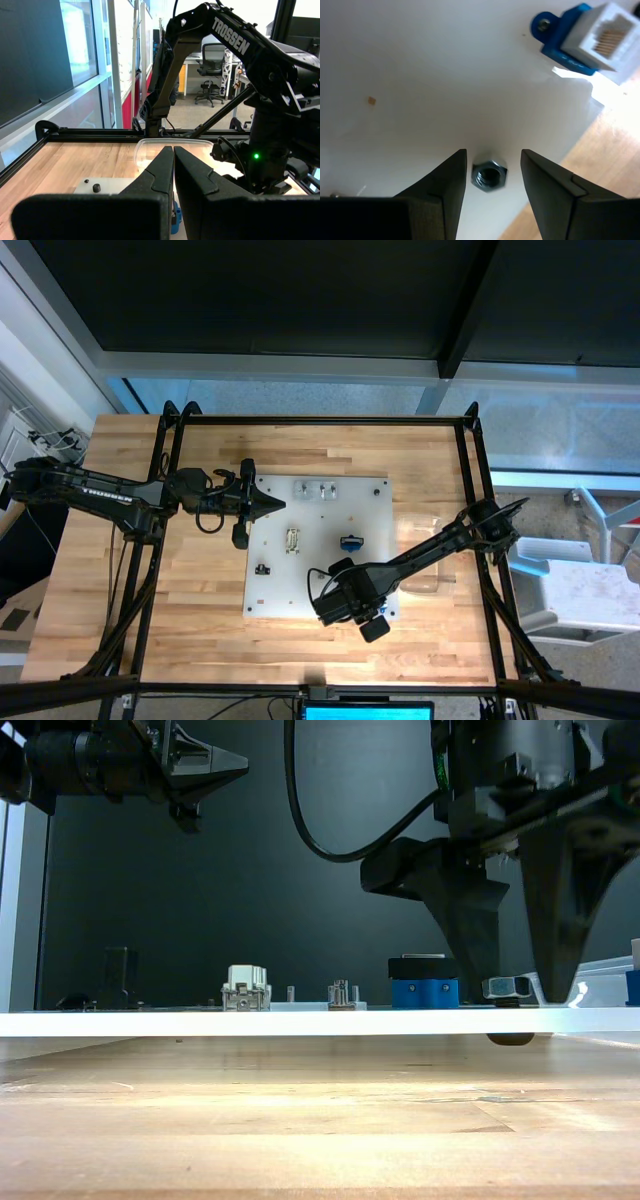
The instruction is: Pick the M12 fastener and fasten on the M12 threads
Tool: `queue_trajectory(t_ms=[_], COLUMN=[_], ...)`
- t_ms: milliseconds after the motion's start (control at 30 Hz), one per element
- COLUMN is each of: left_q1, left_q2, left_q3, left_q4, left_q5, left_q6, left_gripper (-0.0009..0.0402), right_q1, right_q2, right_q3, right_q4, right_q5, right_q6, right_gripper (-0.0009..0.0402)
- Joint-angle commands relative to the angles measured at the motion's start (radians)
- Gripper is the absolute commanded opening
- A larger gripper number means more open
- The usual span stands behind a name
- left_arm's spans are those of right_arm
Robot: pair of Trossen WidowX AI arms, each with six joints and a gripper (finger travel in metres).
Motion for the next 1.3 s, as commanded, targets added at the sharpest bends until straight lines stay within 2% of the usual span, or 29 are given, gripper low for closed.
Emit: queue_trajectory(t_ms=[33, 267, 333, 533, 733, 900, 1200, 1300], left_q1=[0.000, 0.000, 0.000, 0.000, 0.000, 0.000, 0.000, 0.000], left_q2=[0.000, 0.000, 0.000, 0.000, 0.000, 0.000, 0.000, 0.000], left_q3=[0.000, 0.000, 0.000, 0.000, 0.000, 0.000, 0.000, 0.000], left_q4=[0.000, 0.000, 0.000, 0.000, 0.000, 0.000, 0.000, 0.000], left_q5=[0.000, 0.000, 0.000, 0.000, 0.000, 0.000, 0.000, 0.000], left_q6=[0.000, 0.000, 0.000, 0.000, 0.000, 0.000, 0.000, 0.000], left_gripper=[0.0000, 0.0000, 0.0000, 0.0000, 0.0000, 0.0000, 0.0000, 0.0000], right_q1=[0.002, 0.004, 0.004, 0.004, 0.004, 0.006, 0.008, 0.008], right_q2=[-0.017, -0.075, -0.094, -0.125, -0.127, -0.127, -0.127, -0.126], right_q3=[0.004, 0.005, 0.005, 0.005, 0.004, 0.004, 0.004, 0.003], right_q4=[0.007, 0.012, 0.006, -0.039, -0.078, -0.069, -0.073, -0.074], right_q5=[-0.010, -0.016, -0.016, -0.015, -0.016, -0.016, -0.013, -0.011], right_q6=[0.002, -0.006, -0.053, -0.399, -0.813, -1.062, -1.389, -1.577], right_gripper=[0.0163, 0.0156, 0.0153, 0.0148, 0.0148, 0.0151, 0.0150, 0.0149])
